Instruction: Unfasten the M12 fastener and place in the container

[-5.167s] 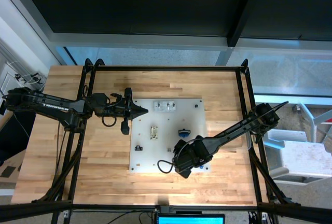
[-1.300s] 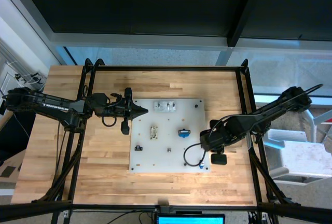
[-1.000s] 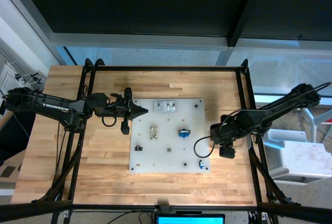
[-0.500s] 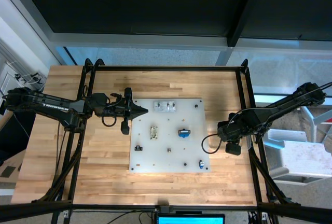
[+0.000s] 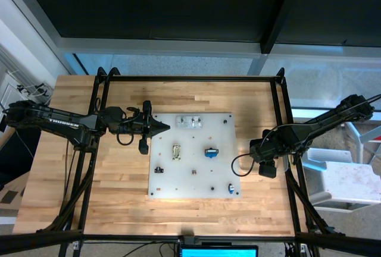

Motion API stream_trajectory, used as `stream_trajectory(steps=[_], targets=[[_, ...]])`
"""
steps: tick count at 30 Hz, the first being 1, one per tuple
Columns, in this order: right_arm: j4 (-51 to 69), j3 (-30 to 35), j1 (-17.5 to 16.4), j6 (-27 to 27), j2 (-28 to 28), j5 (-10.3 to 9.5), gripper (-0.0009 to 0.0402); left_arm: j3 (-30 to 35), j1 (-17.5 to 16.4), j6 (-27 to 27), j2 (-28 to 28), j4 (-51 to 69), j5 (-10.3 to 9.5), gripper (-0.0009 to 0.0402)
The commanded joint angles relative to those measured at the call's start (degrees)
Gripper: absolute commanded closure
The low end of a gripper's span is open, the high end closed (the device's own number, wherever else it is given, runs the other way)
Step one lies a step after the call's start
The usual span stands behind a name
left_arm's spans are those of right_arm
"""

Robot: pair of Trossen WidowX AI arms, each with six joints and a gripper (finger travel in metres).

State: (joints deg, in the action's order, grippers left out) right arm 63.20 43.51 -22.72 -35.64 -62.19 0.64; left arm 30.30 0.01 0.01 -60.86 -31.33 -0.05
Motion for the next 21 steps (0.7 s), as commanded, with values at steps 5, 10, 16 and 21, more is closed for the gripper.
stream_trajectory(steps=[5,10,16,21], targets=[[0.0,0.02,-0.02,0.04,-0.04,-0.22,0.0167,0.02,-0.02,0.0,0.0,0.0,0.02,0.0393],[0.0,0.02,-0.02,0.07,-0.04,-0.22,0.0166,0.02,-0.02,0.0,0.0,-0.02,0.02,0.0393],[0.0,0.02,-0.02,0.04,-0.04,-0.24,0.0172,0.02,-0.02,0.0,0.0,0.0,0.02,0.0393],[-0.02,0.02,-0.02,0.07,-0.04,-0.22,0.0179,0.02,0.0,0.0,0.0,0.0,0.02,0.0393]])
